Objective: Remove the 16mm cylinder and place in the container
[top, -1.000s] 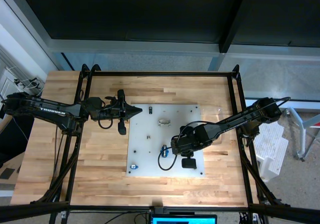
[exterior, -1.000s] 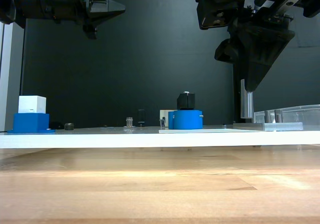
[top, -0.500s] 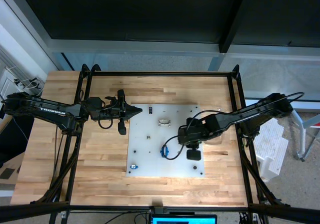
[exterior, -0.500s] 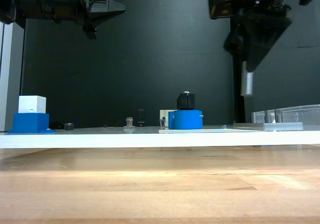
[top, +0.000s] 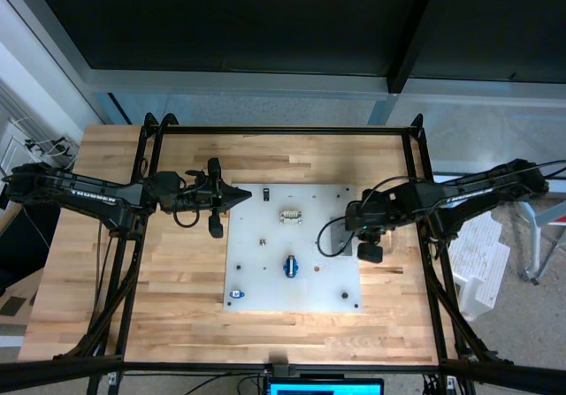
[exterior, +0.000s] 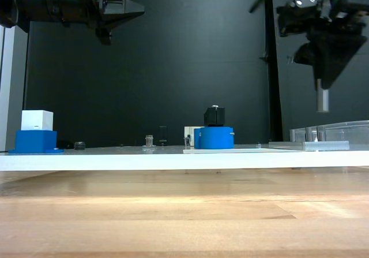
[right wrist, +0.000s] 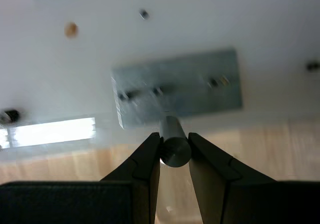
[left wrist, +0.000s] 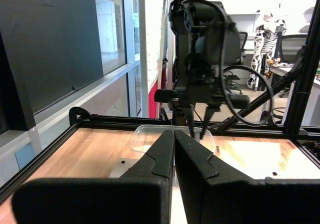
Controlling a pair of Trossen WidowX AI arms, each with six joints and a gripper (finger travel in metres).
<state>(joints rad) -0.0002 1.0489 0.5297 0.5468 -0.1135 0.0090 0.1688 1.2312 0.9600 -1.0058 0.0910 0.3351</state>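
My right gripper (exterior: 323,83) is shut on the 16mm cylinder (exterior: 323,100), a short silver peg that hangs upright, clear of the white board (top: 265,267). In the right wrist view the cylinder (right wrist: 174,145) sits pinched between the fingers of the right gripper (right wrist: 174,140), above a grey metal block (right wrist: 175,86) and the board's edge. The container (exterior: 331,133) is a clear shallow tray just below and beside the peg. From the left wrist view the container (left wrist: 150,135) lies under the right arm. My left gripper (top: 245,195) hovers shut and empty at the board's far left edge.
A blue part (top: 289,267) with a black top stands mid-board, and a white cube on a blue base (exterior: 36,132) at the near left. A grey block (top: 339,233) lies beside the right gripper (top: 359,225). A black frame (top: 416,161) rims the table.
The right gripper lifted the cylinder off the board, then carried it right and away from the blue part to above the container. The left arm stayed still.
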